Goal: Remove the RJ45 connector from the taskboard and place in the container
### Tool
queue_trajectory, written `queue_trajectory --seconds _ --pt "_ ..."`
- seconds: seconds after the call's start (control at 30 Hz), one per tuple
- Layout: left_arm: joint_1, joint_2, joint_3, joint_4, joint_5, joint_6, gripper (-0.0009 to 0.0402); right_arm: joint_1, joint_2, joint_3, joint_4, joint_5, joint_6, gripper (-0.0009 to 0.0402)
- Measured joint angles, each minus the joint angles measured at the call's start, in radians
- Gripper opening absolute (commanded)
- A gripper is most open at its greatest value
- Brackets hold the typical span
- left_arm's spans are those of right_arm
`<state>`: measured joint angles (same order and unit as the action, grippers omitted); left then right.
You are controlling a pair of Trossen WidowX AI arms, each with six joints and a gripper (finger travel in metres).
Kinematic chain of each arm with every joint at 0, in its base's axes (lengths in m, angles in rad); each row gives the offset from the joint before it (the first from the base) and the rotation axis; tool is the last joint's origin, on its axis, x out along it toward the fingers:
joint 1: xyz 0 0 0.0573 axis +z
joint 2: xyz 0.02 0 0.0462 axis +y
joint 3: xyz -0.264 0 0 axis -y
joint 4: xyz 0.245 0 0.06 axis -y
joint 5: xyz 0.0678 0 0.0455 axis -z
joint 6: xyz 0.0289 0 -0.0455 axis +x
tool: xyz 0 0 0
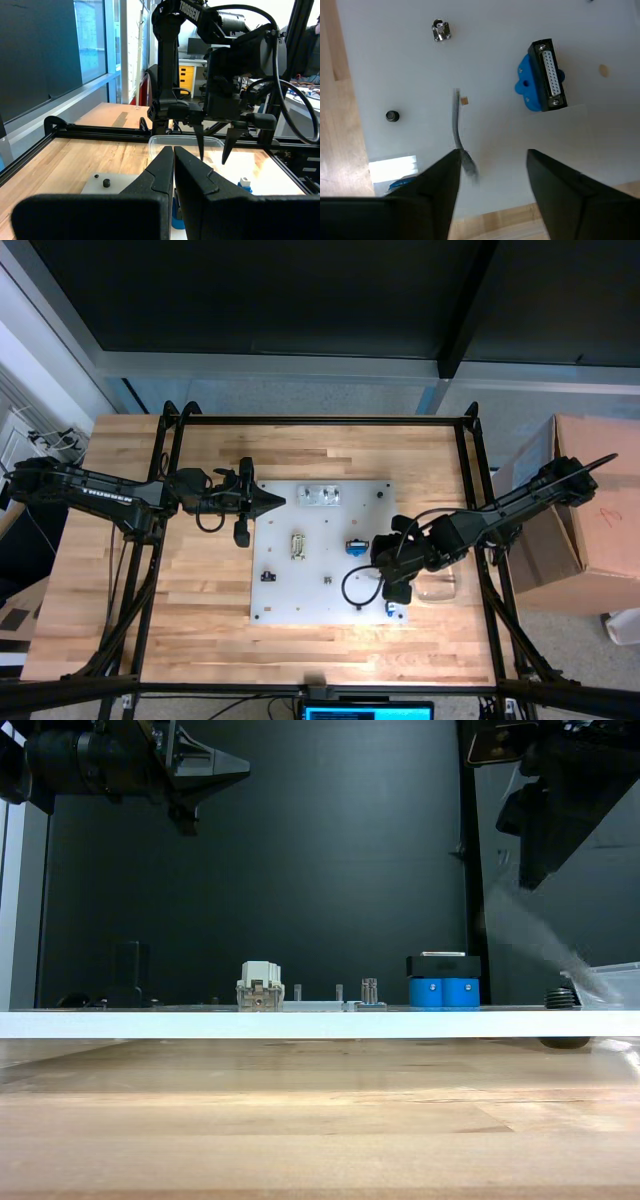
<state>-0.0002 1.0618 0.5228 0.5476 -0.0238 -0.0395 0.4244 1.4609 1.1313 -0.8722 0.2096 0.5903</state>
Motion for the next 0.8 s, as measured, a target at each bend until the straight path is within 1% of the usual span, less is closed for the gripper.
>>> queue_trajectory --seconds 0.13,0.27,0.4,0.57,0.7,0.8 --pt "0.0 0.0 0.0 0.0 0.0 0.0 0.0 -0.005 -0.002 0.0 -0.007 -0.007 -0.011 0.023" --pt "0.0 0.0 0.0 0.0 0.0 0.0 0.0 -0.007 -0.001 0.0 -0.009 -0.042 -0.03 0.0225" --pt "0.0 0.0 0.0 0.0 0.0 0.0 0.0 -0.006 0.013 0.0 -0.009 -0.047 -0.031 0.0222" --pt "0.0 0.0 0.0 0.0 0.0 0.0 0.0 0.003 0.063 0.0 -0.006 -0.056 -0.089 0.0222" --pt "0.0 0.0 0.0 0.0 0.0 0.0 0.0 0.008 0.115 0.0 -0.006 -0.082 -0.15 0.0222" --pt "0.0 0.0 0.0 0.0 0.0 0.0 0.0 0.008 0.151 0.0 -0.005 -0.083 -0.178 0.0222"
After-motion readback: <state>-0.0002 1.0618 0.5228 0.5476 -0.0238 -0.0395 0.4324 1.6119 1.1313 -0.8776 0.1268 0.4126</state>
